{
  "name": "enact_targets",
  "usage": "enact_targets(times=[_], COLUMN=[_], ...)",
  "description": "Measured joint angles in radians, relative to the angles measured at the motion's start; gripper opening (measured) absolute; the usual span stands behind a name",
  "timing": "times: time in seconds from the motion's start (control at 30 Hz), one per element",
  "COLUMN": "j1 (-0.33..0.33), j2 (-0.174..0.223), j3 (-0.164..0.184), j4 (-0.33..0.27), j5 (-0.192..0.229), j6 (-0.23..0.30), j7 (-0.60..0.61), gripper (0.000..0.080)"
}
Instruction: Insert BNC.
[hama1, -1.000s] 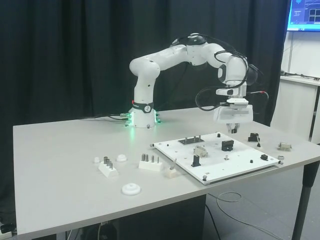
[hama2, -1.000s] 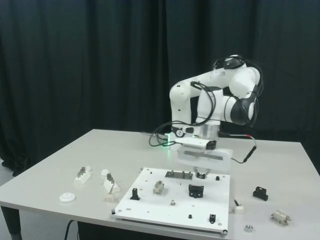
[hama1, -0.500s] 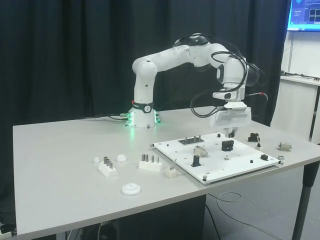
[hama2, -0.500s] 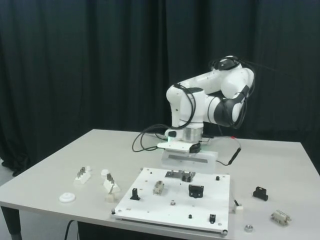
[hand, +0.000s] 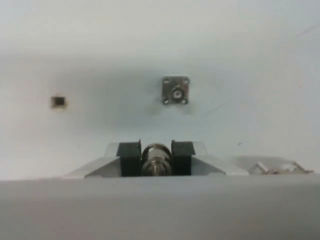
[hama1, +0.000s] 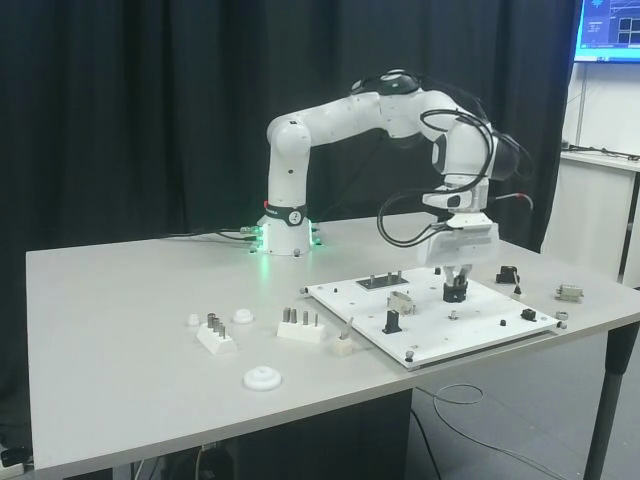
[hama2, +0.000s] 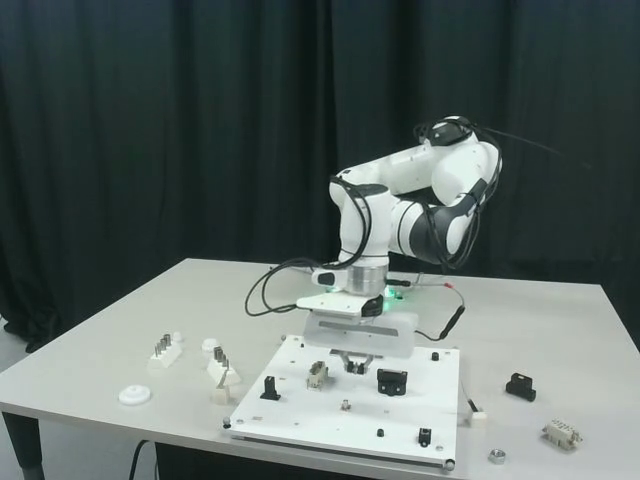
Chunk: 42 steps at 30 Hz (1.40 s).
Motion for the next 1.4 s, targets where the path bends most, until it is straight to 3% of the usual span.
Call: enact_targets(times=[0.17,1.4], j1=[-0.011,-0.101], j2=[0.016,0.018], j3=[0.005,0.094], j4=[0.012,0.061], j5=[0.0,0.03], j6=[0.005,0.075], j7=[-0.001,-0.001], gripper=[0.0124,0.0123])
